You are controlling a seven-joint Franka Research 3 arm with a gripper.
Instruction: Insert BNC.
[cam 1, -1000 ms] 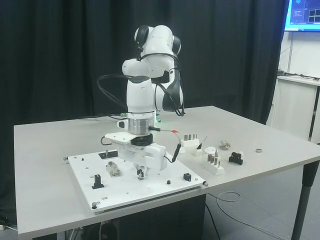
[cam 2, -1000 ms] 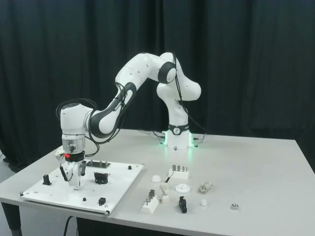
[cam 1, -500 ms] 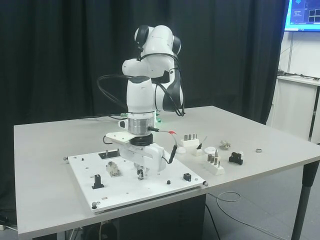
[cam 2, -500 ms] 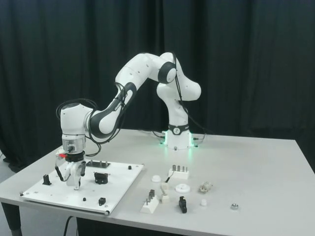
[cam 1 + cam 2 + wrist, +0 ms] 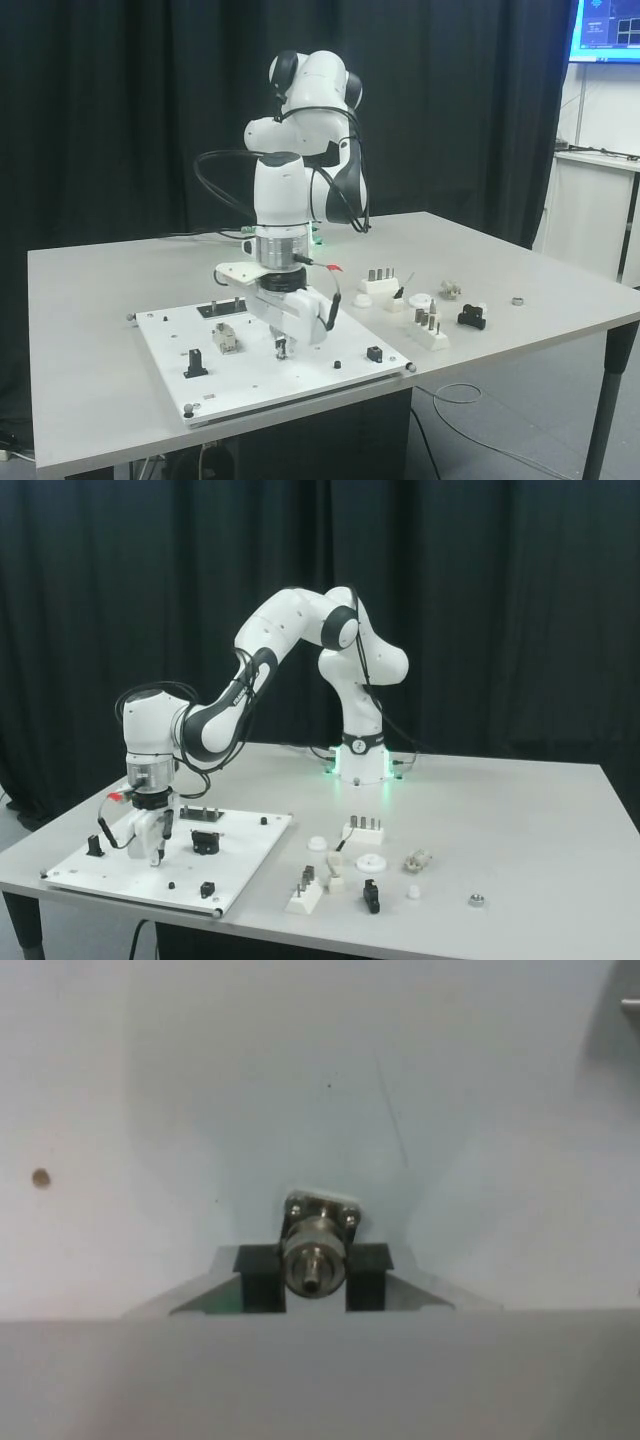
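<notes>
The white two-fingered gripper (image 5: 283, 347) points straight down over the white square assembly board (image 5: 300, 385), its black finger pads (image 5: 259, 1278) closed from both sides on the short metal BNC connector (image 5: 315, 1257). In the wrist view the connector's round barrel with its centre pin faces the camera, and its small square flange with corner screws sits against the board. In the first room view the connector (image 5: 282, 349) stands upright at the gripper's tips, near the middle of the board. On the board, a black upright bracket (image 5: 195, 362) lies at 9 o'clock from the gripper, a grey metal block fixture (image 5: 226, 338) at about 10 o'clock, and a small black cube (image 5: 374, 353) at 3 o'clock. The board rests on the grey table (image 5: 120, 290). Off the board, at 3 o'clock from it, stand white blocks holding metal pins (image 5: 430, 328). The arm's white base (image 5: 362, 764) shows a green light.
</notes>
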